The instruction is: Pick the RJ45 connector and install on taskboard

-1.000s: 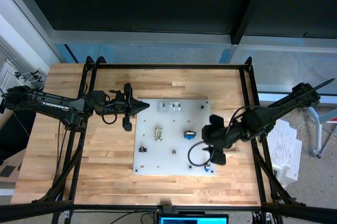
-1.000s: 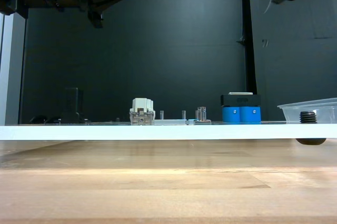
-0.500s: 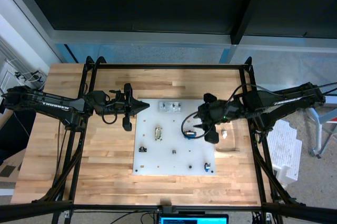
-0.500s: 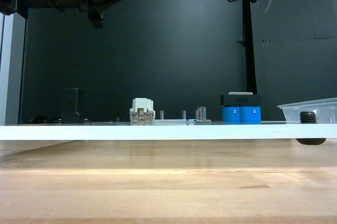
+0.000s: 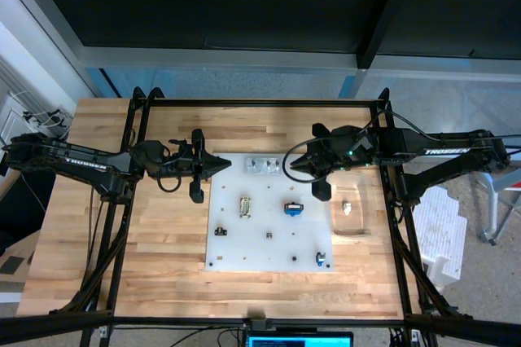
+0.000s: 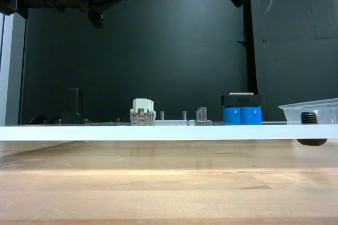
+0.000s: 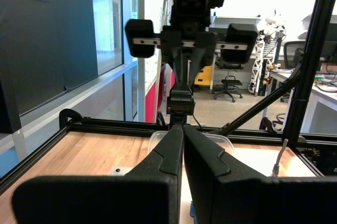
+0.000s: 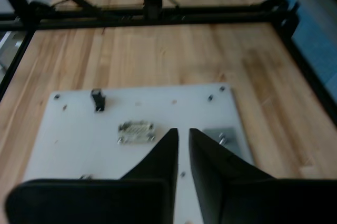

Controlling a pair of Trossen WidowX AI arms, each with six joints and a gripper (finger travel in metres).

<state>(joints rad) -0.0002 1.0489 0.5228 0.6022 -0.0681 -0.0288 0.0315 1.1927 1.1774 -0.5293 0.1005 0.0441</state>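
Right gripper [image 5: 286, 167] drawn back from blue jack [image 5: 322, 260], fingers [image 8: 158, 161] all but closed on nothing
In the clear tray [image 5: 359, 223], a white block [image 5: 348, 208]; connector's place impossible to tell, block or jack. Hangs over the white board's [image 5: 244, 241] far edge, gone from the near right corner of a second ago, well apart from the jack. Left gripper [image 5: 221, 164] clenched by the board's far left

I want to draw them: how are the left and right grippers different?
The left gripper lies level by the white board's far left corner; the right gripper tilts down over its far right part. Both hang high, tips facing, holding nothing.
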